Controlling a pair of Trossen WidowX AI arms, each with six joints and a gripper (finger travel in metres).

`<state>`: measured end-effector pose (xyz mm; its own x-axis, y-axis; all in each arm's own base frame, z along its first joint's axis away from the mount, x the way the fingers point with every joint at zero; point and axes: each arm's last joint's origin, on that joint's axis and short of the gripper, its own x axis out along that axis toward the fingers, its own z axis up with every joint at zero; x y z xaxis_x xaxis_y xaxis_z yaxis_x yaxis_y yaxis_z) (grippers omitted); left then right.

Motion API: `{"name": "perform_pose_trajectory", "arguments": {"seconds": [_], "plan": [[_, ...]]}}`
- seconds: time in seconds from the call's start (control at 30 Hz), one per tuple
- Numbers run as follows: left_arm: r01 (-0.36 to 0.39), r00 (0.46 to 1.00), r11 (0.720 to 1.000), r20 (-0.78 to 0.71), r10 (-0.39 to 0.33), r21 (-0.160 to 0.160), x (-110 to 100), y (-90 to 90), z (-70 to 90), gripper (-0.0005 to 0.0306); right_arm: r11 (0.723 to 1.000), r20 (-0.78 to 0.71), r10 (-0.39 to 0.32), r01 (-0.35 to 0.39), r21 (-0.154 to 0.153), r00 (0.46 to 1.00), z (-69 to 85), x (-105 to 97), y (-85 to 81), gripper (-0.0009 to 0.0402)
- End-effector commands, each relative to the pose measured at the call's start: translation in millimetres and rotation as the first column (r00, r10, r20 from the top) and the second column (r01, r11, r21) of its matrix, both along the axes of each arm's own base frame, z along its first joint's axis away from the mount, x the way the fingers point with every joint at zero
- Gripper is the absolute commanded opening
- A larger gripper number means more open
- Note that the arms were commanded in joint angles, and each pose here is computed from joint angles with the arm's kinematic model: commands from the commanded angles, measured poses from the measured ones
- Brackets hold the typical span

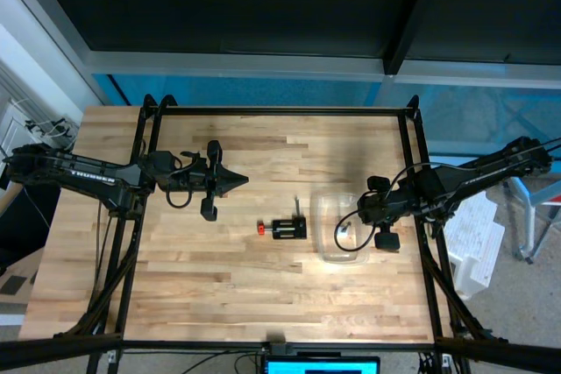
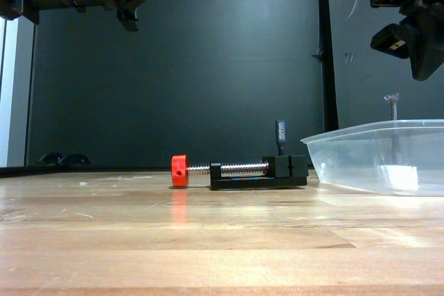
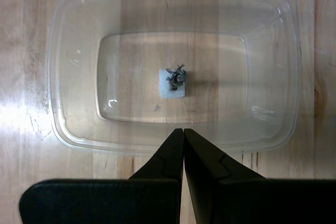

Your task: Pick the usb-c connector and install on the hub

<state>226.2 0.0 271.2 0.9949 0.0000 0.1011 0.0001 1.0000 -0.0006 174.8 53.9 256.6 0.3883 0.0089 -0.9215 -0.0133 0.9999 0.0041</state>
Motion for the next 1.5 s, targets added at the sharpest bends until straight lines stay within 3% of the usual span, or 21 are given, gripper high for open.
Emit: {"name": "perform_pose_trajectory", "arguments": {"seconds": [0.03,0.1,0.23,0.57,0.87,1.5], "plan": [[0.0,1.0,1.0,0.0,0.0,0.0,0.1,0.1,0.1,0.0,1.0,-0.007,0.001,-0.001,-0.009,1.0,0.8,2.8,1.0,0.0007],[0.0,1.0,1.0,0.0,0.0,0.0,0.1,0.0,0.1,0.0,0.999,-0.006,-0.006,0.006,-0.031,1.0,0.7,5.2,1.2,0.0016],[0.0,1.0,1.0,0.0,0.0,0.0,0.1,0.1,0.1,0.0,0.999,-0.02,-0.009,0.008,-0.044,1.0,-2.1,8.0,2.0,0.0043],[0.0,1.0,1.0,0.0,0.0,0.0,0.1,0.1,0.1,0.0,0.998,-0.086,-0.011,0.006,-0.066,0.996,-14.9,17.8,5.6,0.014],[0.0,1.0,1.0,0.0,0.0,0.0,0.1,0.1,0.1,0.0,0.997,-0.131,-0.032,0.022,-0.075,0.991,-25.6,26.1,8.9,0.0199],[0.0,1.0,1.0,0.0,0.0,0.0,0.1,0.0,0.1,0.0,0.996,-0.168,-0.023,0.008,-0.089,0.986,-43.9,41.3,16.7,0.0213]]}}
